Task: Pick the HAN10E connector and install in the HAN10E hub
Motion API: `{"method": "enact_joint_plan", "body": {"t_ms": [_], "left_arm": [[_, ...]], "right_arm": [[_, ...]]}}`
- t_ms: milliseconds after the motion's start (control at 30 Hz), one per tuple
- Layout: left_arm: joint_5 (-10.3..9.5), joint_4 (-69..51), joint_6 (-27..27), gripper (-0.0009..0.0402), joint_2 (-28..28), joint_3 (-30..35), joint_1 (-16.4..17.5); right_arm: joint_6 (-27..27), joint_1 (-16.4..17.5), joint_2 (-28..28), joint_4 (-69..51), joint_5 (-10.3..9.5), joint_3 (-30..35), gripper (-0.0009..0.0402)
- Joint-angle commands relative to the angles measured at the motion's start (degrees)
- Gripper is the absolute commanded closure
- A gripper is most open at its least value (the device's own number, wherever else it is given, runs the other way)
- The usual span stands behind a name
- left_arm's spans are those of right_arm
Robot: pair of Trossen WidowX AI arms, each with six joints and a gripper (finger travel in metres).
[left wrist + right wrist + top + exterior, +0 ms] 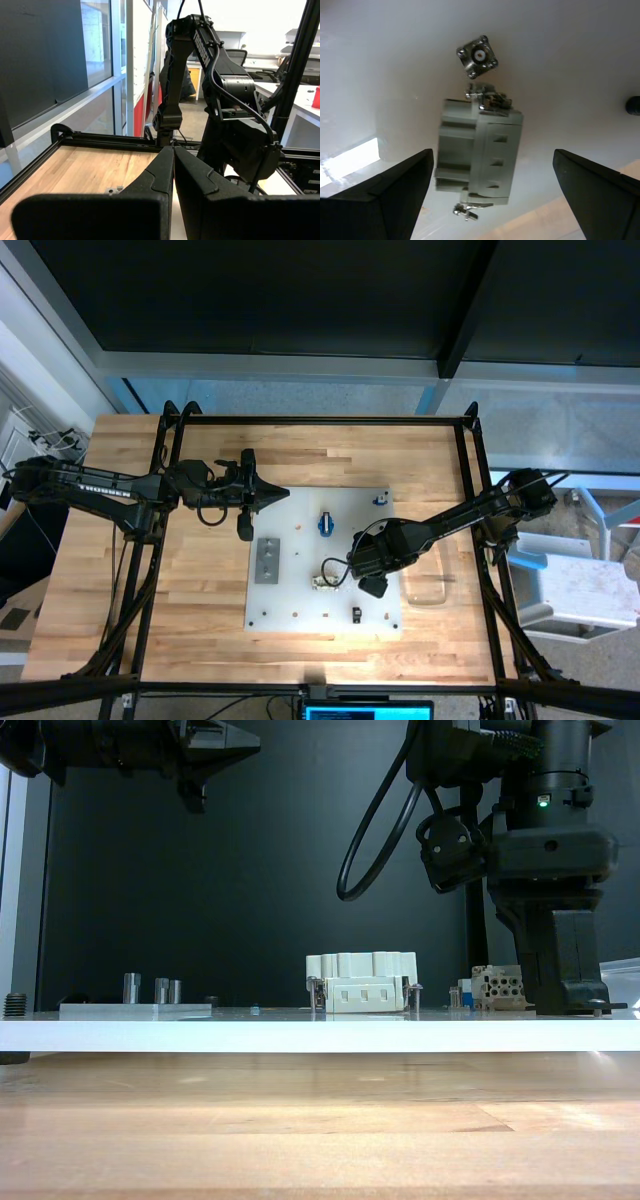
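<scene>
The HAN10E hub (325, 581) stands on the white board, a pale block with metal screws at both ends (362, 982). In the right wrist view the hub (480, 155) lies ahead, between my wide-apart fingers. A small beige block with rows of dark dots, the HAN10E connector (497, 988), sits on the board just left of my right gripper (565, 990); how far back it lies I cannot tell. My right gripper (362, 580) (492, 160) is open and empty, low over the board. My left gripper (280, 494) (173, 155) hovers shut above the board's left edge.
On the white task board (300, 615) a grey block with upright pegs (268, 560) (135, 1010) sits at the left. A blue part (325, 523) stands behind the hub. A small black part (357, 614) is near the front. A square metal socket (477, 56) lies past the hub.
</scene>
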Motion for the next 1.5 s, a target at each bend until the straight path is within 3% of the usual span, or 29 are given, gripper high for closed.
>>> {"method": "enact_joint_plan", "body": {"t_ms": [33,200,700,967,1167,1267,1433,1500], "left_arm": [[0.02,0.0,0.0,0.0393,0.0,0.0,0.0],[0.02,0.0,0.0,0.0393,0.0,0.0,0.0],[0.02,0.0,0.0,0.0393,0.0,0.0,0.0],[0.02,0.0,0.0,0.0393,0.0,0.0,0.0],[-0.74,-0.1,0.5,0.0393,0.0,0.0,0.1],[-0.48,0.2,0.5,0.0393,0.0,0.0,0.0],[-0.17,0.6,0.4,0.0393,0.0,0.5,0.0],[-0.15,0.6,0.3,0.0393,0.0,0.8,0.0]], "right_arm": [[-0.3,-0.2,0.0,-0.1,0.02,0.0,0.0097],[-1.6,-0.3,0.0,-0.3,-0.85,0.0,0.0147],[-7.0,-0.3,-2.3,-0.7,-0.81,1.0,0.0278],[-11.0,-0.4,-6.7,-4.1,-0.98,3.3,0.0312],[-15.6,-0.9,-7.4,-10.7,-0.74,10.3,0.0313],[-18.4,-1.5,-7.4,-11.8,0.35,14.3,0.0313],[-23.5,-2.2,-7.4,-14.3,5.27,21.0,0.0315],[-24.7,-2.7,-7.4,-15.5,5.38,23.4,0.0315]]}}
